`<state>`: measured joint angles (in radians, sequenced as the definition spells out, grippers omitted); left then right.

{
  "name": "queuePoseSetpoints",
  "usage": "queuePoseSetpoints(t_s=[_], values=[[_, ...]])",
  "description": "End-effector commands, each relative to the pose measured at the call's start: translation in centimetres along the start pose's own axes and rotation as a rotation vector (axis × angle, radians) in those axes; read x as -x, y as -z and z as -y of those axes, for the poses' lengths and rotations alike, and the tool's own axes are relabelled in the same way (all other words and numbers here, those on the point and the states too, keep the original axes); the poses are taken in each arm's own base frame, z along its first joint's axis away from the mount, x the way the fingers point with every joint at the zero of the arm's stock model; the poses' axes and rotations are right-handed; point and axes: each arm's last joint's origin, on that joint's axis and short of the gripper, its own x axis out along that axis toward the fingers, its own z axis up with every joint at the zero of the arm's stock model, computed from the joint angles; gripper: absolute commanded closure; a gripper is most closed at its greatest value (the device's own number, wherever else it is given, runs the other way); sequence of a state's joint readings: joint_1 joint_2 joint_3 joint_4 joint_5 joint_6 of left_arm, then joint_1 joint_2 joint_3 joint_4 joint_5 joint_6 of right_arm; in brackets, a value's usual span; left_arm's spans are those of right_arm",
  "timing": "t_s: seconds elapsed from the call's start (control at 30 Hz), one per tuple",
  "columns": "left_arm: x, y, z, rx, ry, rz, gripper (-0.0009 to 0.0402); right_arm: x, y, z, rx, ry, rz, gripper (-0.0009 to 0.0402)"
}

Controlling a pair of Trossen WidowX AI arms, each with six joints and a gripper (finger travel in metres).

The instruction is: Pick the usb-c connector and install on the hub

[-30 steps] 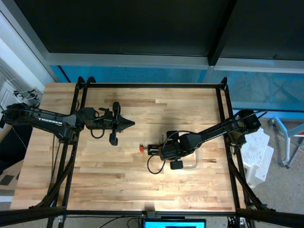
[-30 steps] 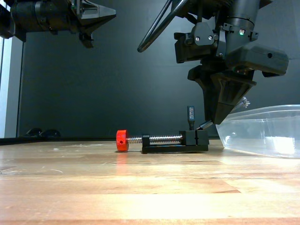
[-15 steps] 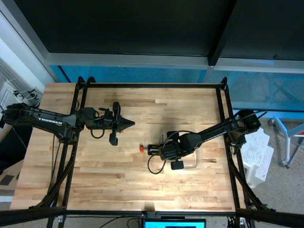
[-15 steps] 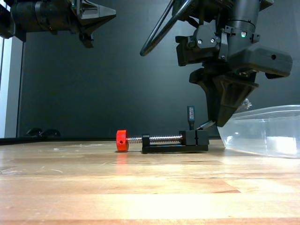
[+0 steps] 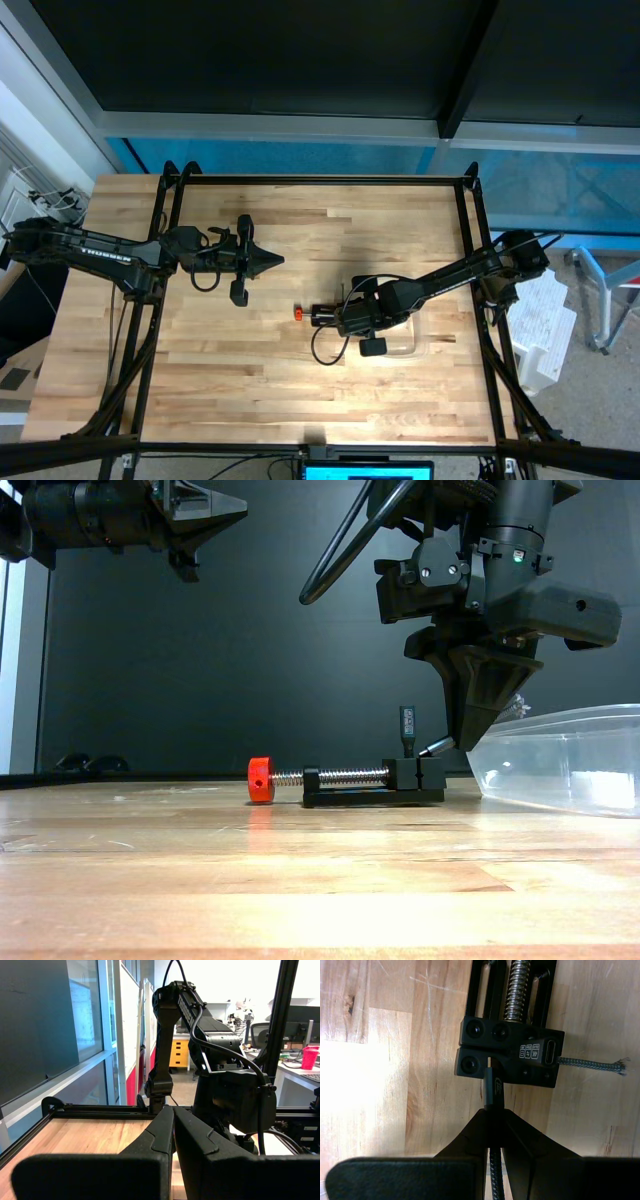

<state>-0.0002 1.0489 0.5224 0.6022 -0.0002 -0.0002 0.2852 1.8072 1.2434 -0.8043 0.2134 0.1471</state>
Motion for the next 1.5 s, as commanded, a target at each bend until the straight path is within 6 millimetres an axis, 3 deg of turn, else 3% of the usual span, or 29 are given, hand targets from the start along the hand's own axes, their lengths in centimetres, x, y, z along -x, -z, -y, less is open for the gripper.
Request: queuePoseSetpoints(t_s=[0.03,0.43,0.8,1.07,1.37,1.5], values=[[0.0,0.0,0.0,0.000,0.000,0.000,0.0393,0.6,-0.1,0.1,-0.003,-0.003,0.011,0.0387],[0.0,0.0,0.0,0.000,0.000,0.000,0.0393,5.2,-0.1,1.6,-0.126,-0.045,0.037,0.0393],[0.0,0.0,0.0,0.000,0.000,0.000,0.0393,9.3,-1.3,5.5,-0.240,-0.214,0.166,0.0393],[0.0,-0.1,0.0,0.000,0.000,0.009,0.0393,12.2,-3.0,8.7,-0.308,-0.195,0.299,0.0393],[0.0,0.1,0.0,-0.064,0.001,-0.013,0.0388,13.3,-3.9,10.8,-0.351,-0.276,0.405,0.0393],[0.0,0.4,0.0,-0.094,-0.008,-0.047,0.0348,13.3,-4.1,11.8,-0.353,-0.282,0.455,0.0393]])
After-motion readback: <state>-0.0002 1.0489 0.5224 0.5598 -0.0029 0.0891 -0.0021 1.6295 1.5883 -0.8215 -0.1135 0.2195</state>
